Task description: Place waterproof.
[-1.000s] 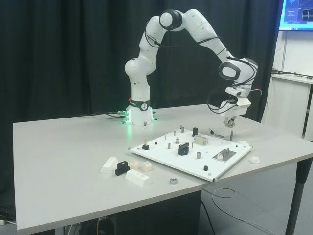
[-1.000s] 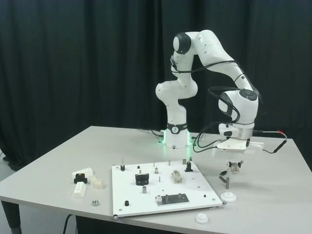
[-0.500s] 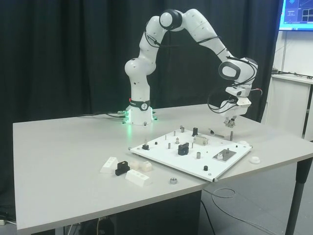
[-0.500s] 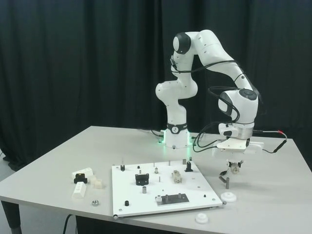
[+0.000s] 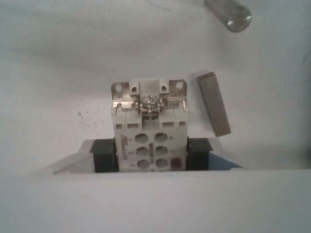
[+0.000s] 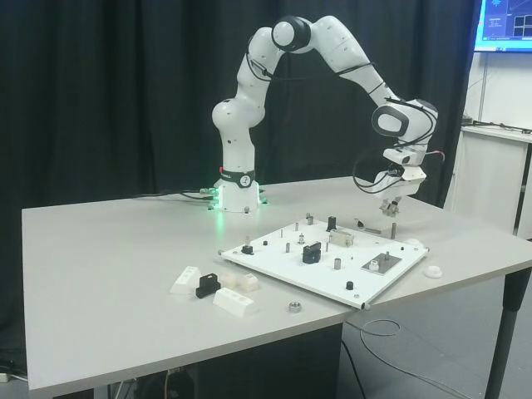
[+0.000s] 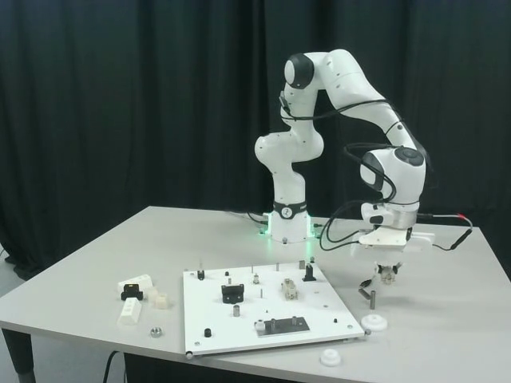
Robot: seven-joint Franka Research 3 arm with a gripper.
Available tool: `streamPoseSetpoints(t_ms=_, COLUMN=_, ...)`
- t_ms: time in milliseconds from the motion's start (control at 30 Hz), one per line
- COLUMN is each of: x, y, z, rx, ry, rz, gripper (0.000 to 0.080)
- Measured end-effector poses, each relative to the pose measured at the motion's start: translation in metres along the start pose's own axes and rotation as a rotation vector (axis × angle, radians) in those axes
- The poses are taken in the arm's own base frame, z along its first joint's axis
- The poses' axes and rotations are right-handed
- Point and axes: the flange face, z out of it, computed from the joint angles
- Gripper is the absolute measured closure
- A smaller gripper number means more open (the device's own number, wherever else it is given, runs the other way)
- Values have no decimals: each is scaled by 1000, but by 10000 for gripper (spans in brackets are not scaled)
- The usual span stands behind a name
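White robot arm (image 7: 343, 88) on a grey table (image 7: 447, 319), reaching out over bare tabletop just right of a white assembly board (image 7: 263, 315). Its gripper (image 7: 386, 275) hangs above the table, clear of the board. From the wrist camera, two black fingers (image 5: 103, 154) press in on either side of a small white connector block (image 5: 149, 131) with a metal clip and screw on top and round holes in its face. That block appears to be the waterproof part, so it is picked up and held in the air.

Below it on the table lie a grey bar (image 5: 214, 103) and a short metal cylinder (image 5: 228, 13).

On the near left of the table, well apart from the arm, sit several white blocks (image 7: 137, 299).

Judging by this, the carrying is under way; moving to the board, seating the part and letting go are left to do.
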Motion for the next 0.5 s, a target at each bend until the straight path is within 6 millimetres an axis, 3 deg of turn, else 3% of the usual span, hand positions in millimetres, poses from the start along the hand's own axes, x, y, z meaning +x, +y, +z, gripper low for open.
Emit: streamPoseSetpoints(t_ms=500, x=-11, y=-9, z=18, rx=3, ry=6, rz=-3, gripper=496)
